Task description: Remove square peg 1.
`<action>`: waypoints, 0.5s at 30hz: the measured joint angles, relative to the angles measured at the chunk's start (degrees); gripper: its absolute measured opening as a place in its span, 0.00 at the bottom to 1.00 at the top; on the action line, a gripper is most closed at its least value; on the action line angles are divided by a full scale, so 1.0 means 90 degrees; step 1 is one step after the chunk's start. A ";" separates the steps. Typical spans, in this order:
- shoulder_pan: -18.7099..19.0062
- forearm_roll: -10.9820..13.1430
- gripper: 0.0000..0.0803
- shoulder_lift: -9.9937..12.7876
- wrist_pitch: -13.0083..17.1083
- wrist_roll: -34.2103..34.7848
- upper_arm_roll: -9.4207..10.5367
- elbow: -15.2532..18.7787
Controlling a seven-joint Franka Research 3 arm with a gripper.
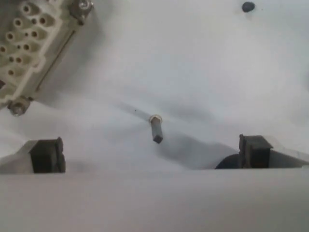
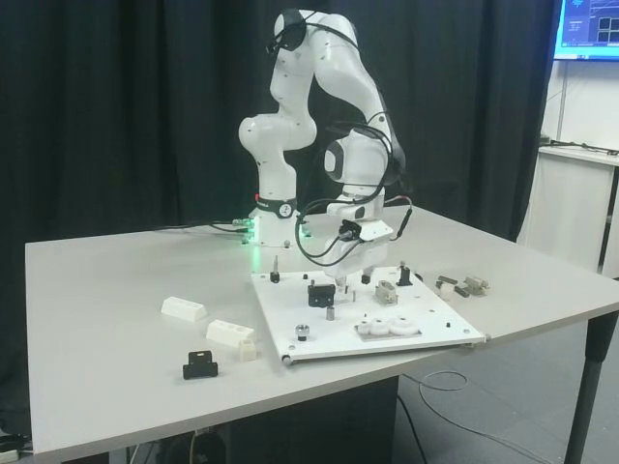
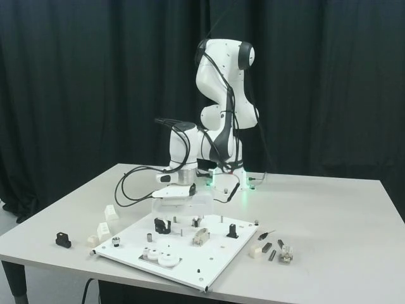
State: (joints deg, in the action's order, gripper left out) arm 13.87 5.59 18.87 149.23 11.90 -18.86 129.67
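The white Franka arm (image 3: 218, 120) bends forward from its base at the back of the grey desk (image 2: 116, 290) and hangs its gripper (image 1: 149, 154) low over the white assembly board (image 2: 372, 329). In the wrist view the two fingers (image 1: 47, 155) stand wide apart, gripping nothing, with bare board between them. The square peg (image 1: 156, 129) stands upright in the board, a thin grey pin with a dark square top, between the two fingertips' line and slightly beyond it, touching neither. A multi-pin connector block (image 1: 34, 43) sits bolted on the board farther off to one side, and a small black screw head (image 1: 248, 7) shows at the far edge.

From the first room view, the board also carries a black bracket (image 2: 320, 293), a pair of white gears (image 2: 389, 327) near its front edge and a round knurled part (image 2: 304, 333). Off the board lie two white blocks (image 2: 186, 308), a black clip (image 2: 200, 364), and small connector parts (image 2: 464, 285) on the other side.
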 joint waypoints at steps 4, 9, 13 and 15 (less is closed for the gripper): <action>0.0000 0.0104 1.00 0.0060 0.0111 -0.0062 0.0010 0.0042; 0.0000 0.0143 1.00 0.0167 0.0234 -0.0087 0.0035 0.0043; 0.0000 0.0183 1.00 0.0251 0.0294 -0.0087 0.0063 0.0027; 0.0000 0.0199 1.00 0.0293 0.0316 -0.0087 0.0075 0.0012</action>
State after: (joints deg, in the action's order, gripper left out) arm 13.87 7.38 21.51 152.08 11.12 -18.18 129.77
